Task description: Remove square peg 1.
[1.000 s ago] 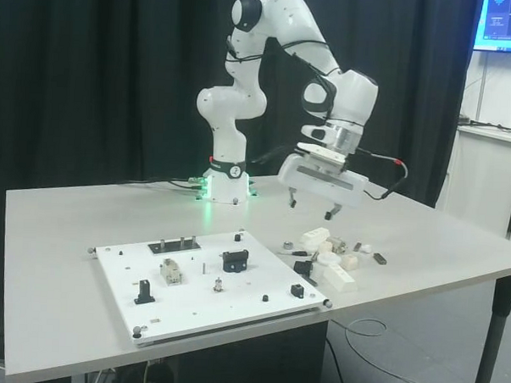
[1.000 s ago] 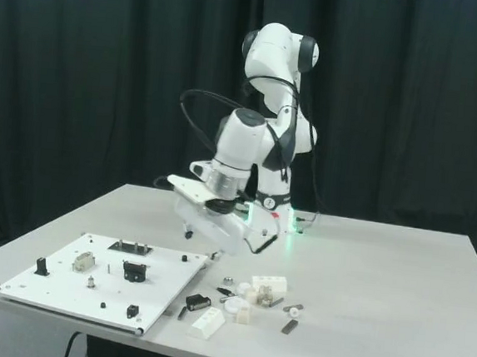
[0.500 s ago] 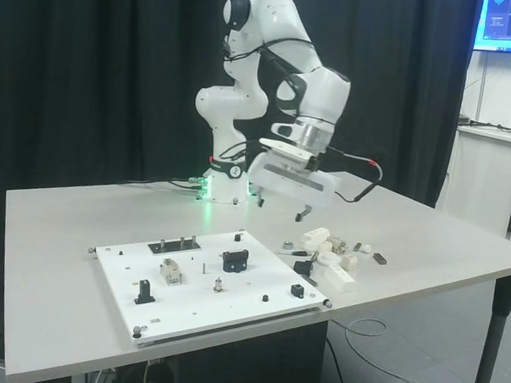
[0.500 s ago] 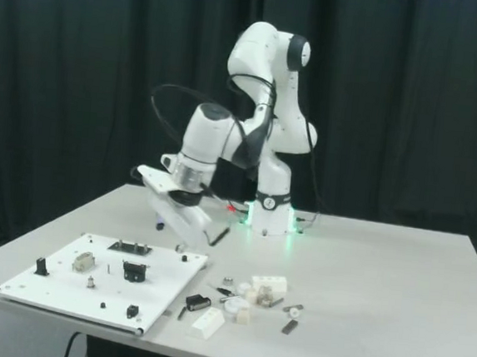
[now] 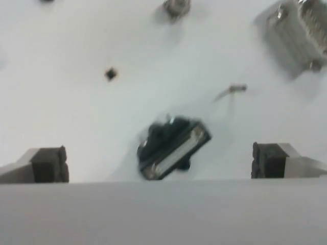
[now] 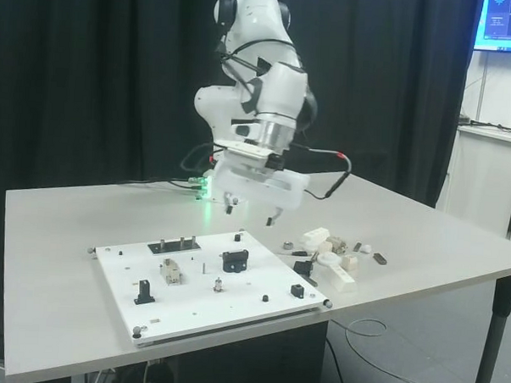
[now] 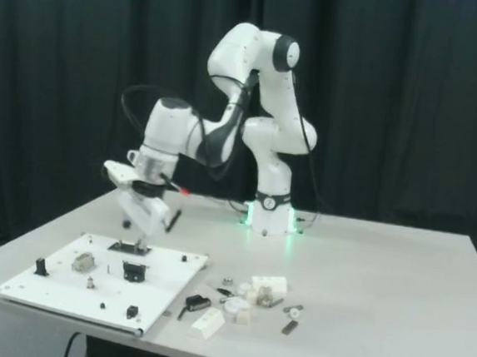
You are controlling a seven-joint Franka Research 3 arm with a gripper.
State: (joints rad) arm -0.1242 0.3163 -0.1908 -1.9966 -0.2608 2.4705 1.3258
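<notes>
Step in hand: approach, nothing is gripped yet. The gripper [image 6: 248, 215] hangs above the white board [image 6: 116, 274] with its fingers [image 5: 48, 164] set wide apart and empty.

To do it well: line up straight over the peg, keep the fingers spread until they straddle it, go down vertical, close on two flat sides, then pull straight up with no twist. Watch the neighbours on the descent.

On the board, seen from the first room camera: a black upright part [image 6: 141, 292], a grey connector [image 6: 169, 272], a metal stud [image 6: 218, 284], a black block [image 6: 235, 260], then the small black square piece that I take to be the square peg [image 6: 265, 297]. I can't be sure of that. Loose white parts [image 6: 329, 254] lie on the grey table [image 6: 50, 233] beyond the board's edge.

Peg vs fingers: in the wrist view the black block sits between the fingertips, not the square peg [image 5: 110, 74]. The peg stands apart from the block, outside the finger gap and nearer the board's front edge. Likely needs a sideways shift before descending.
</notes>
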